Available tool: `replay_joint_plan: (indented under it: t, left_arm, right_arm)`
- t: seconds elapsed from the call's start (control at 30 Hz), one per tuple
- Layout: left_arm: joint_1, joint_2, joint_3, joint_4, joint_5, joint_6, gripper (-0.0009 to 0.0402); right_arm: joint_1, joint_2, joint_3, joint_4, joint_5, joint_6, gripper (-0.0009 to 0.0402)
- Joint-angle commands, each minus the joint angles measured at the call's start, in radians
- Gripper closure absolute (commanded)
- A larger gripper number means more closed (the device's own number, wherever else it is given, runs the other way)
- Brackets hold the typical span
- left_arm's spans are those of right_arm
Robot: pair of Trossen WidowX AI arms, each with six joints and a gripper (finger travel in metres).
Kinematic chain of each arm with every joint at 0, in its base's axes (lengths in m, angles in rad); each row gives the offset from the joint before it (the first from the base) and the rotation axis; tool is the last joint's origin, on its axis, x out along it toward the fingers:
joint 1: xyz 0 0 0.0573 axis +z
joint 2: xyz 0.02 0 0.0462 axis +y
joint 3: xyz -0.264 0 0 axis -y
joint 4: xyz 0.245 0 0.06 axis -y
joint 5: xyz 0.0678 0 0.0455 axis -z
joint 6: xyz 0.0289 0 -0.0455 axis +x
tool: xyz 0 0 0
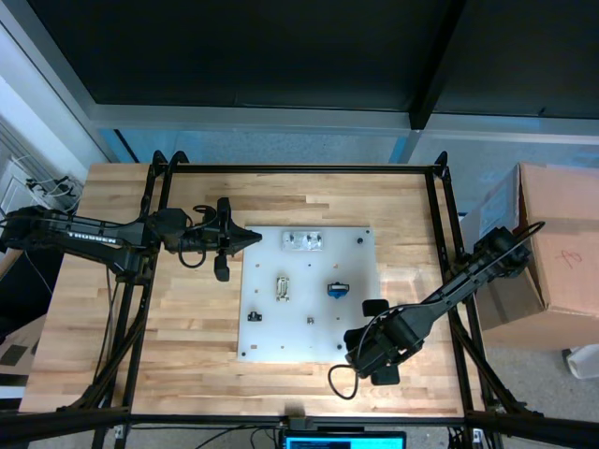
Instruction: Pick the RJ45 connector and install on the taskboard
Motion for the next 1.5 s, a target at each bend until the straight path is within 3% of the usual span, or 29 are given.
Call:
replay_joint_plan:
  t: [0.03, 1.5]
  left_arm:
    - [0.000, 0.000, 0.000, 0.000, 0.000, 0.000, 0.0393]
    - [0.000, 0.000, 0.000, 0.000, 0.000, 0.000, 0.0393]
  right_arm:
    - [0.003, 0.003, -0.037, 0.032, -0.005, 0.003, 0.0393]
    - [0.016, -0.021, -0.059, 0.039, -0.003, 0.013, 0.0393]
